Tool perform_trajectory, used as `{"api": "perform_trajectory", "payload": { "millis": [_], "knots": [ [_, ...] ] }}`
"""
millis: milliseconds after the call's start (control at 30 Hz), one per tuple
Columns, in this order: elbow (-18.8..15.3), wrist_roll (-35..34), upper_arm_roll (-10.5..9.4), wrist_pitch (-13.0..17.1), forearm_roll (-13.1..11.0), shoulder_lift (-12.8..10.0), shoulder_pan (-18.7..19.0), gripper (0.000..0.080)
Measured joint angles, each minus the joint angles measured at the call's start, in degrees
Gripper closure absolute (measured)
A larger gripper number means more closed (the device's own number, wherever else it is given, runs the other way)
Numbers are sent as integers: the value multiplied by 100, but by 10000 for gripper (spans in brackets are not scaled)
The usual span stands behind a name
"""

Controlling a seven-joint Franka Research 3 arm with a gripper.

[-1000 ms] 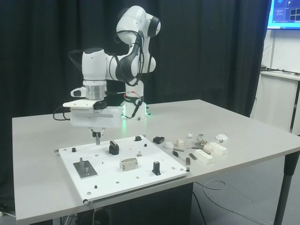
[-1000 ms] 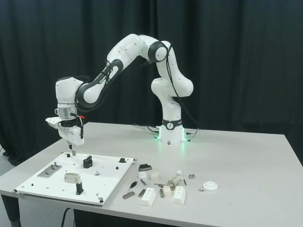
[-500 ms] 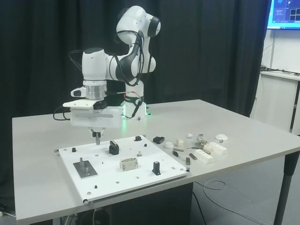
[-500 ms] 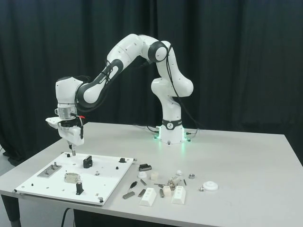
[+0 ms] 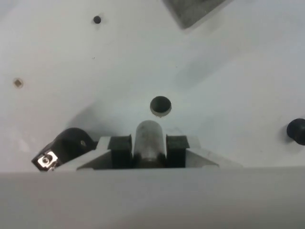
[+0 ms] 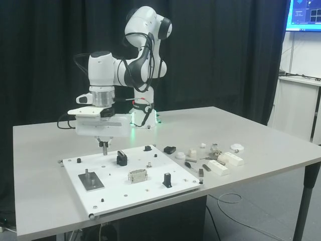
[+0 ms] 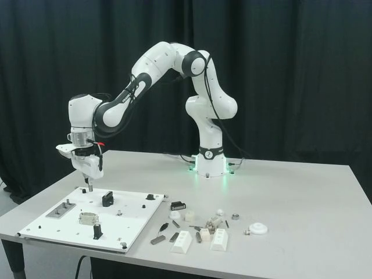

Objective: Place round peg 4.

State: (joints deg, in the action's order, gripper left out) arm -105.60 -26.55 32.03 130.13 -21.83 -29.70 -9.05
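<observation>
One round peg [image 5: 149, 143], grey and held upright, sits clamped between the two black fingers [image 5: 120, 150] of the gripper [image 6: 104, 145], which hangs over the far left part of the white board [image 6: 150, 188]. The fingers are closed only as far as the peg's width allows, one pad on each side of it, and nothing else touches them. The peg's lower end points down at the board, and in the wrist view a dark round hole [image 5: 160, 105] lies just beside the peg's tip, not yet under it as far as that angle shows. Holding the peg vertical makes sense: judged from the task, it has to go straight down into that hole, so its axis needs to match the bore. The peg appears to be just clear of the board surface in both room views, though whether its tip touches cannot be told.

The board lies flat on the grey table [image 6: 40, 150] near the front edge, which keeps its fixtures within the arm's reach. A black block [image 6: 121, 159] stands just right of the gripper, and a grey plate with short posts [image 6: 91, 180] lies nearer on the left. Loose white and dark parts [image 6: 215, 159] are scattered on the table to the right of the board, well apart from the gripper.
</observation>
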Motion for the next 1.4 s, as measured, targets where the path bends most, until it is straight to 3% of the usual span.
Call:
{"api": "perform_trajectory", "payload": {
  "millis": [767,1400],
  "knots": [
    [56,-14,0,54,-8,47,195,654],
    [54,-80,1,-516,-1,599,965,654]
  ]
}}
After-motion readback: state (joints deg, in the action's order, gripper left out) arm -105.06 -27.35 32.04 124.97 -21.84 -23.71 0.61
